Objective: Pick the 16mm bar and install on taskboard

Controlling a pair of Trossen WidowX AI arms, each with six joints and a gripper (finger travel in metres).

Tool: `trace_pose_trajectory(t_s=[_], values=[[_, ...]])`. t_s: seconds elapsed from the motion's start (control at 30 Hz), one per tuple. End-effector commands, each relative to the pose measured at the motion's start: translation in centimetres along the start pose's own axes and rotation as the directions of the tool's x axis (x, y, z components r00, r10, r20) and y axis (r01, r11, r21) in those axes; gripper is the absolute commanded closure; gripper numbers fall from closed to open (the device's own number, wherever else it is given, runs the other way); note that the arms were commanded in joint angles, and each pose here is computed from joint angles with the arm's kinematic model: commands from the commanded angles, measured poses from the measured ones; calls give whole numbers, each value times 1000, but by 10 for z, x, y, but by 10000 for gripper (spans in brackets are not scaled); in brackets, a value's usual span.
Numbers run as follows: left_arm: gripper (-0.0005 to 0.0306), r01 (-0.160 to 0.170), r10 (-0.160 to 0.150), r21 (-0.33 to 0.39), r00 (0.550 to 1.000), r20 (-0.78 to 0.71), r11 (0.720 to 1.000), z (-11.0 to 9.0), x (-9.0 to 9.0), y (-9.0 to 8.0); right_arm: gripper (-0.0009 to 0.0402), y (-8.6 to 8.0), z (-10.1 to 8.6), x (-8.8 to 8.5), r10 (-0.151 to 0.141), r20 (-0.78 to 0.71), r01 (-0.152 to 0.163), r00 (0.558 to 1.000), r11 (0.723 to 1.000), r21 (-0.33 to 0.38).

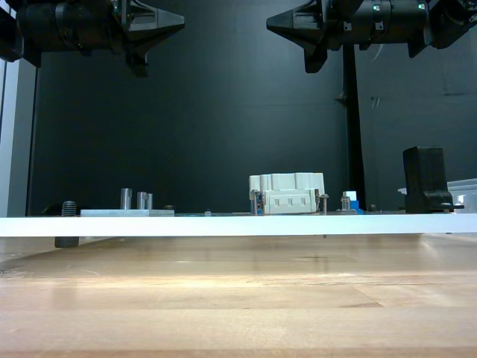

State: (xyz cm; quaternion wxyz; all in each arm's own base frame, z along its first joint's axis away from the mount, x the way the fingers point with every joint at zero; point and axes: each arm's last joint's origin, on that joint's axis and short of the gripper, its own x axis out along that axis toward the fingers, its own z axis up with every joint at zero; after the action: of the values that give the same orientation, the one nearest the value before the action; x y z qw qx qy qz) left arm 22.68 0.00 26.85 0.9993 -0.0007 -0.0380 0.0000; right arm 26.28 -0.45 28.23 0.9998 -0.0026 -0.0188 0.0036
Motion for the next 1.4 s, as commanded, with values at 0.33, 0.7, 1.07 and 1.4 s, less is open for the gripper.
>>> trace_pose_trajectory(t_s=[0.33,0.7,1.07,1.4], values=[[300,0,0,0,1000,1,1000,0,0,0,393,0,0,0,0,1,0,1000,1000,-20],[300,0,0,0,1000,1,1000,0,0,0,393,0,0,0,0,-2,0,1000,1000,-30],[300,0,0,0,1000,1,1000,0,0,0,393,0,0,0,0,-3,0,1000,1000,-29],[300,0,0,0,1000,1,1000,0,0,0,393,0,0,0,0,-4,-1,1000,1000,-30]])
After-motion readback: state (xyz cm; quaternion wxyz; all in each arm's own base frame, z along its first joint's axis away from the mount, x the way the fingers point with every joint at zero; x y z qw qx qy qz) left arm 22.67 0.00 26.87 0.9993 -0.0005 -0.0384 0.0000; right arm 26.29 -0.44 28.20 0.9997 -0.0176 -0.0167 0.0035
